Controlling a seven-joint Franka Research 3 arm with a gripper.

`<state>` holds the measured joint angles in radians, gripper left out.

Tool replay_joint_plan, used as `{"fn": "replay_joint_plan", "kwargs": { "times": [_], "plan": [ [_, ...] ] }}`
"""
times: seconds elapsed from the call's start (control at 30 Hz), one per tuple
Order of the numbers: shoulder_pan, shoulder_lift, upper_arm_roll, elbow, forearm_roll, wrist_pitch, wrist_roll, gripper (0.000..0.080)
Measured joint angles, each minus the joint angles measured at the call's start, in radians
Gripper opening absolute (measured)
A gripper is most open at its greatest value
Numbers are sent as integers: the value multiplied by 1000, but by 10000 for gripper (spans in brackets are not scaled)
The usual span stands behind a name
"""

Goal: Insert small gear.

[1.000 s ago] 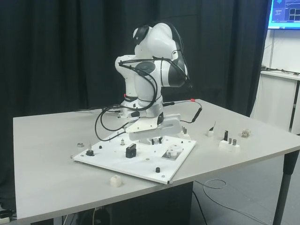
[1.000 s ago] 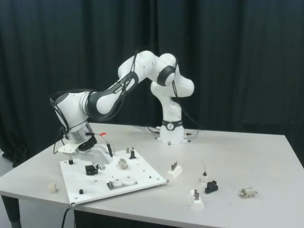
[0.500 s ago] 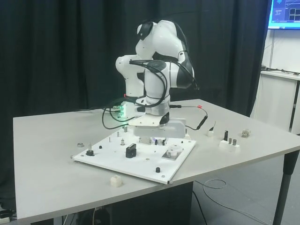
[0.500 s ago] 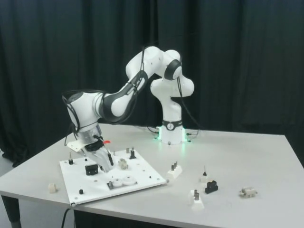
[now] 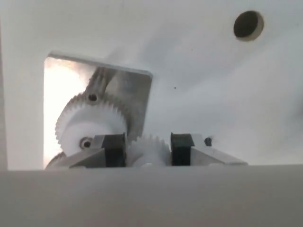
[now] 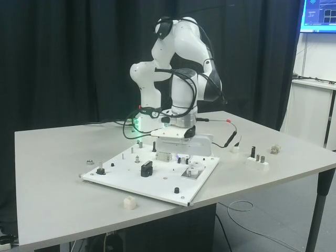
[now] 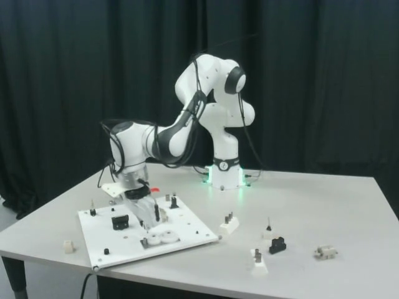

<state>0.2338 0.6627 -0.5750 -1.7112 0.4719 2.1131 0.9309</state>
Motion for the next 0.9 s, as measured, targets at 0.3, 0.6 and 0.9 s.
{"fn": "replay_joint_plan", "kwargs": {
  "times": [0.3, 0.6, 0.9],
  "plan": [
    [20, -79, 26, -138, -10, 169, 19, 199],
    [42, -113, 37, -209, -10, 294, 66, 199],
    [52, -113, 37, -218, -10, 359, 88, 199]
  ]
}}
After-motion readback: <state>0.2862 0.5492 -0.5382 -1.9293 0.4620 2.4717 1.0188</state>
